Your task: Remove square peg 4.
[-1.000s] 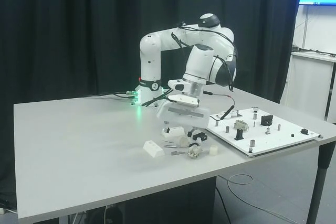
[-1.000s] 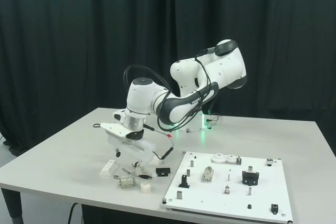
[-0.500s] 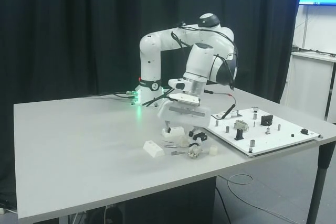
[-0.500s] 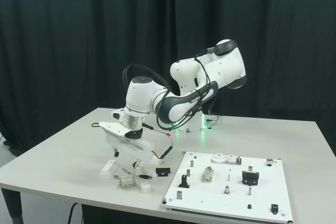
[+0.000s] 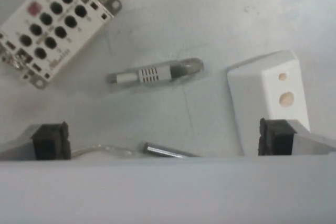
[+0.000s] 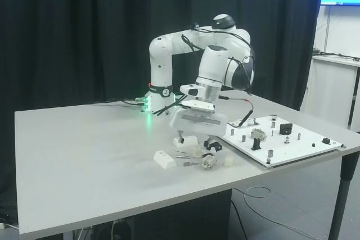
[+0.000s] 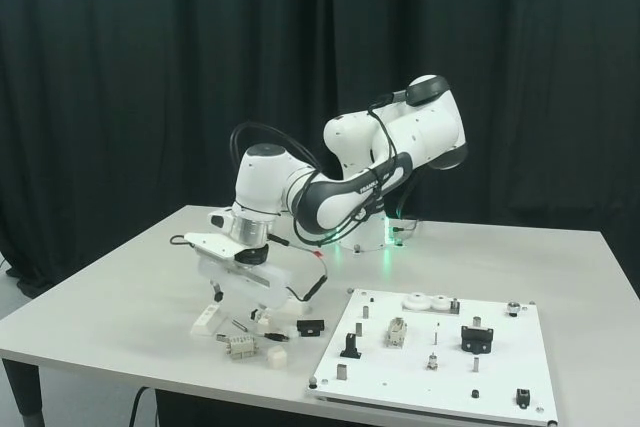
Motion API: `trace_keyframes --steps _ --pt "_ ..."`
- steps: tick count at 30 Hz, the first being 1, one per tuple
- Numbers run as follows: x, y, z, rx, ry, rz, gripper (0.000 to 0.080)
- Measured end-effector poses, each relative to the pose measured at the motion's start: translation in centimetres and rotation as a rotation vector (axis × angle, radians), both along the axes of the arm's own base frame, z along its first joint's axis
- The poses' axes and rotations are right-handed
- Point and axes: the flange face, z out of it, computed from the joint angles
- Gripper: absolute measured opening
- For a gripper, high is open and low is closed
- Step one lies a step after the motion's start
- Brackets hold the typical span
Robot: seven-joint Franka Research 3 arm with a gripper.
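Square peg 4 cannot be picked out for sure: several small pegs stand upright on the white board (image 7: 500, 375), and a thin grey bar (image 5: 164, 151) lies flat on the table among the loose parts, half hidden in the wrist view.

The grey table (image 6: 84, 150) carries everything. The white arm (image 6: 160, 54) rises from its base at the far side and bends down toward the near edge. In the second room view the board lies at the near right of the table, and the loose parts lie just left of it.

The gripper (image 5: 161, 139) hangs low over these parts, its black fingertips (image 5: 50, 141) spread wide and closed on nothing. Below it lie a white block (image 5: 268, 98) with two holes, a white connector (image 5: 52, 24) with rows of round sockets, and between them a small grey plug (image 5: 155, 73). A small white cube (image 7: 277, 356) sits near the table's front edge.
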Motion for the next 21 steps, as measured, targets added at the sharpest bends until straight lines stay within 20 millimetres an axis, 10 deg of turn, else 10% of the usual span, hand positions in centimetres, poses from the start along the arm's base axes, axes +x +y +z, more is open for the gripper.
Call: trace_keyframes --steps 21 --pt "3.9 4.2 1.6 0.065 -0.049 0.088 0.0800"
